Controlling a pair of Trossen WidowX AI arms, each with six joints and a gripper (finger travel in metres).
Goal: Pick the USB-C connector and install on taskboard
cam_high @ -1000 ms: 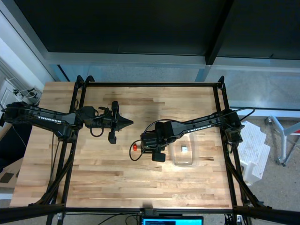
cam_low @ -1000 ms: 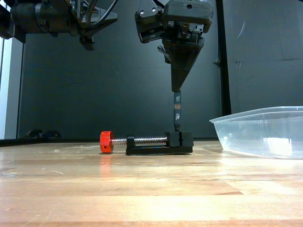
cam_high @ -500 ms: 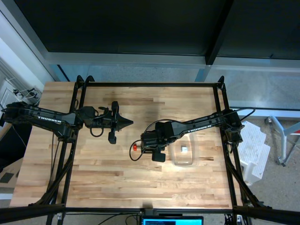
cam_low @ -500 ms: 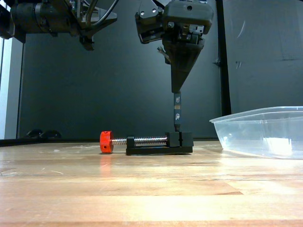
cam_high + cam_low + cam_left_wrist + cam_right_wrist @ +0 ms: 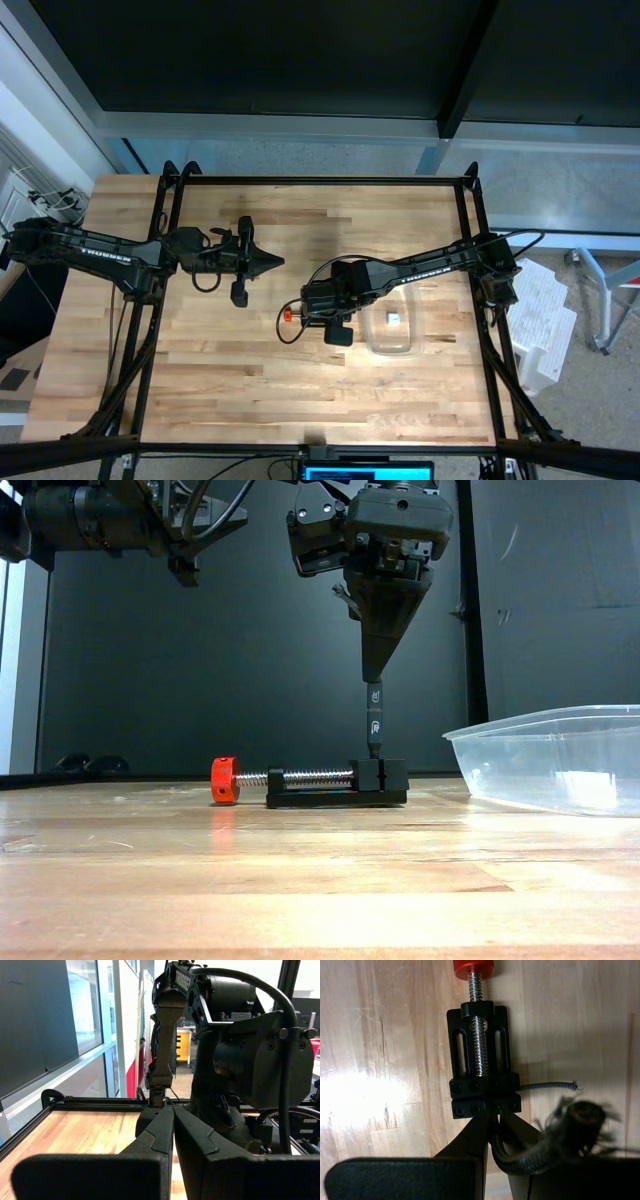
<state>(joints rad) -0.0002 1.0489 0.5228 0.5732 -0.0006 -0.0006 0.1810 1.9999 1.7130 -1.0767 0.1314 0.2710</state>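
The taskboard (image 5: 335,785) is a black block with a red-orange knob (image 5: 225,780) and a threaded screw, lying mid-table (image 5: 300,314). The USB-C connector (image 5: 373,720) stands upright as a thin dark pin, its lower end in the block's right end. My right gripper (image 5: 372,678) points straight down with its tips shut on the pin's top. In the right wrist view its fingers (image 5: 480,1132) meet over the block (image 5: 480,1070) and hide the connector. My left gripper (image 5: 272,262) hangs shut over the table's left half, holding nothing (image 5: 173,1120).
A clear plastic tray (image 5: 540,755) sits just right of the taskboard, with a small white square piece (image 5: 394,318) inside. A thin braided cord (image 5: 547,1086) lies on the wood beside the block. Black frame rails (image 5: 320,181) border the table.
My right gripper has sunk a little. The connector went from slightly tilted to upright and sits a bit lower in the block. The left arm has not moved.
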